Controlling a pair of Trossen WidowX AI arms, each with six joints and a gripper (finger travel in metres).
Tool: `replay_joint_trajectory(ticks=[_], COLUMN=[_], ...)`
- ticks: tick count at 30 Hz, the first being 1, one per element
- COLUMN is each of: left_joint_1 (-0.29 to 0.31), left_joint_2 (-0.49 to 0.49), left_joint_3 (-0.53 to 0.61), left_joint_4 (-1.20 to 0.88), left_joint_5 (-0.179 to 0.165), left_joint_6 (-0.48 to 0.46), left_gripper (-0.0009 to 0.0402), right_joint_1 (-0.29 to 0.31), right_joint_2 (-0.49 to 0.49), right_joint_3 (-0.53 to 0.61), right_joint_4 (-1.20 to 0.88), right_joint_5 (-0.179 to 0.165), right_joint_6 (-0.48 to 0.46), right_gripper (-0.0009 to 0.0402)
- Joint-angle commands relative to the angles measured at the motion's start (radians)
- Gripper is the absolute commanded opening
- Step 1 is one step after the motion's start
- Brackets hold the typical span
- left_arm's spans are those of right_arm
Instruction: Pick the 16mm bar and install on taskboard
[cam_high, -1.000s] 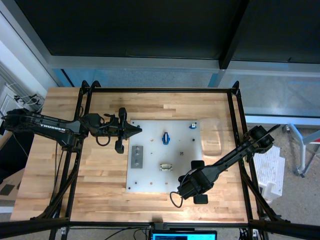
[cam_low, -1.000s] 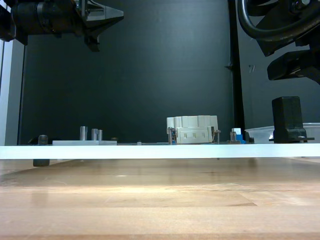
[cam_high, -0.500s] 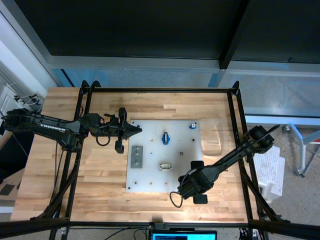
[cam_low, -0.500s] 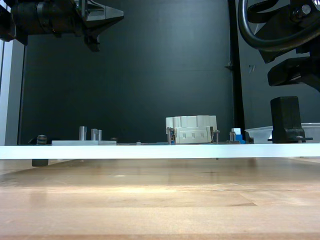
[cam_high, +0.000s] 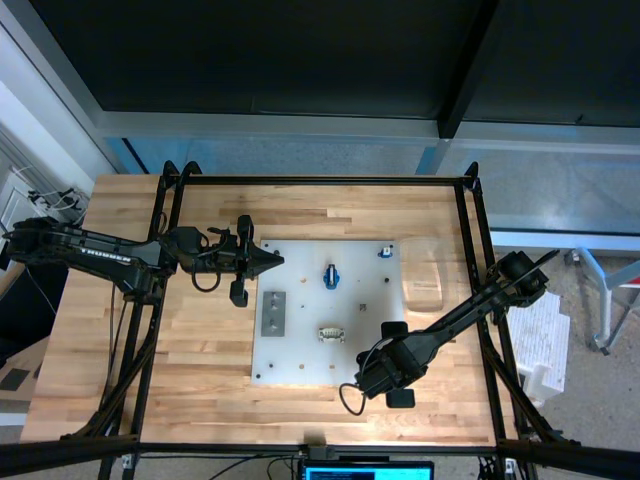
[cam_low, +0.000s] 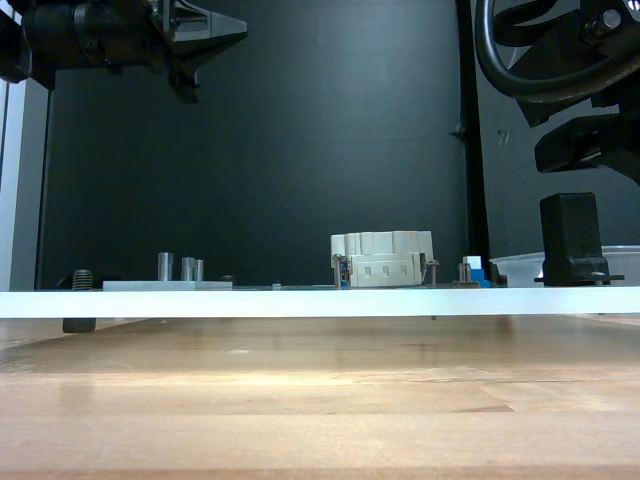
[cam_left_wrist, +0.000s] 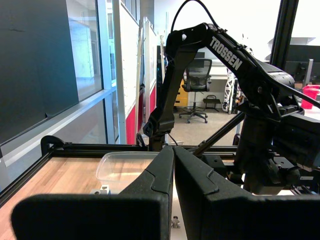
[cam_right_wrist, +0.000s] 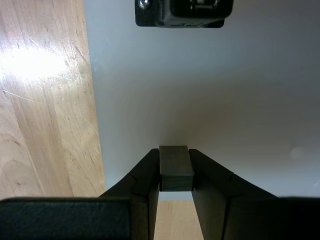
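The 16mm bar (cam_right_wrist: 176, 167) is a short peg of grey metal. It is stiff, solid, not fragile and light for the arm. It is also smooth and round, so I judge it apt to roll or swivel between flat fingers if the squeeze is slack or off-centre. The sound place to take it is across its round flank, about mid-length, leaving the end that faces the board free to enter a hole.

That is roughly how it sits. The right tool (cam_right_wrist: 175, 159) is narrowed onto the bar, one finger on each side, with the bar close to the fingertips. Beneath it lies the taskboard (cam_right_wrist: 225, 100), near a corner where the white plate gives way to the wooden surface (cam_right_wrist: 45, 100). A black component (cam_right_wrist: 185, 12) stands on the plate just beyond the fingertips. Whether the bar's lower end touches the plate I cannot tell.

The grey rectangular block (cam_high: 273, 312) is well apart, across the board. The left tool (cam_left_wrist: 173, 160), fingers pressed together and holding nothing, hangs raised over the board's far left corner.
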Motion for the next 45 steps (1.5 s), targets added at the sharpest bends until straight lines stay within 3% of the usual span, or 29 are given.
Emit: replay_joint_trajectory(ticks=[1,11,19,33,45], left_joint_1=[0.0,0.0,0.0,0.0,0.0], left_joint_2=[0.0,0.0,0.0,0.0,0.0], left_joint_3=[0.0,0.0,0.0,0.0,0.0], left_joint_4=[0.0,0.0,0.0,0.0,0.0], left_joint_5=[0.0,0.0,0.0,0.0,0.0], left_joint_6=[0.0,0.0,0.0,0.0,0.0], left_gripper=[0.0,0.0,0.0,0.0,0.0], right_joint_1=[0.001,0.001,0.001,0.001,0.001], right_joint_2=[-0.001,-0.012,-0.044,-0.085,-0.086], right_joint_3=[0.007,0.009,0.027,0.112,0.116], right_joint_4=[-0.003,-0.007,-0.045,-0.156,-0.161], right_joint_5=[0.0,-0.001,-0.001,0.004,0.007], right_joint_6=[-0.002,0.001,0.0,-0.002,-0.002], right_gripper=[0.0067,0.0167,0.0215,0.0233,0.0233])
